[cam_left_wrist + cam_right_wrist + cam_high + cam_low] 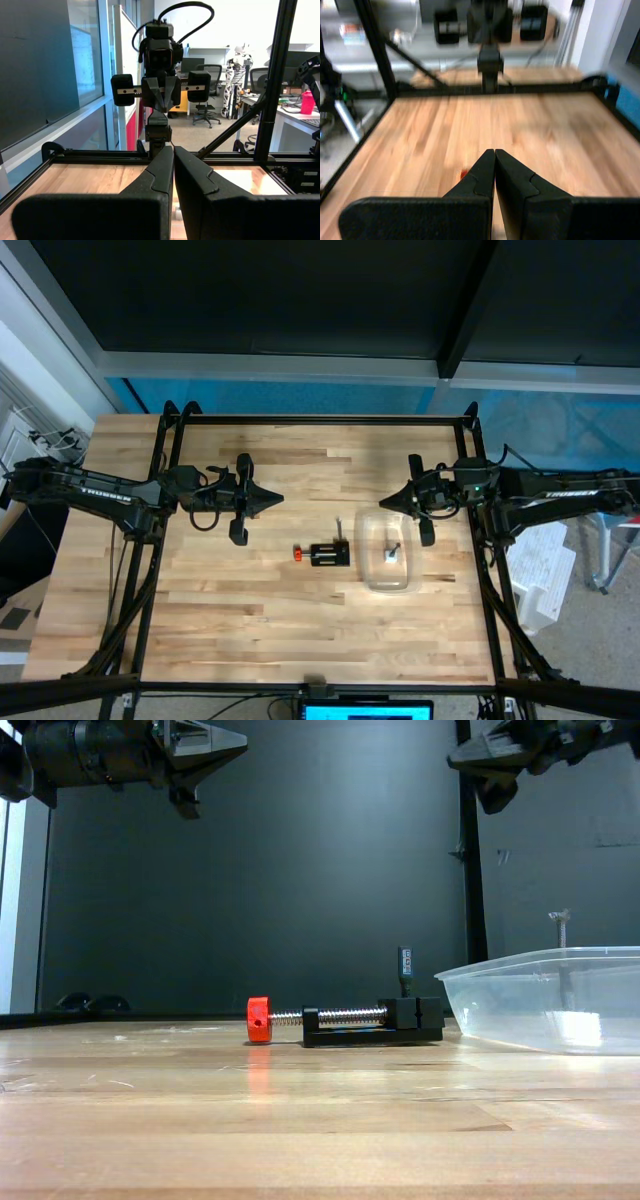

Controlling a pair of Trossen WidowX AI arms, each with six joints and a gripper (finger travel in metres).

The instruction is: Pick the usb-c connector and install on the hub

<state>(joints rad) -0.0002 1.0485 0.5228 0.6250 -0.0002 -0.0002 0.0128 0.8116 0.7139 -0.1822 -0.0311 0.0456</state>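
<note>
Clear tray (385, 586) holds the usb-c connector (392, 552) beside the hub (326, 554); we see left end effector (280, 499) and right end effector (383, 503) pinched closed, high above the table (250, 625).

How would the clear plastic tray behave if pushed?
The clear plastic tray looks thin-walled, so probably light and bendy. Low and wide, it would likely slide, not tip. The left claw and right claw hover shut above the wooden table.

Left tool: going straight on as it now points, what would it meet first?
Likely the right arm's black tool, shut, facing it above the wooden table; only air lies before the shut left tool.
</note>
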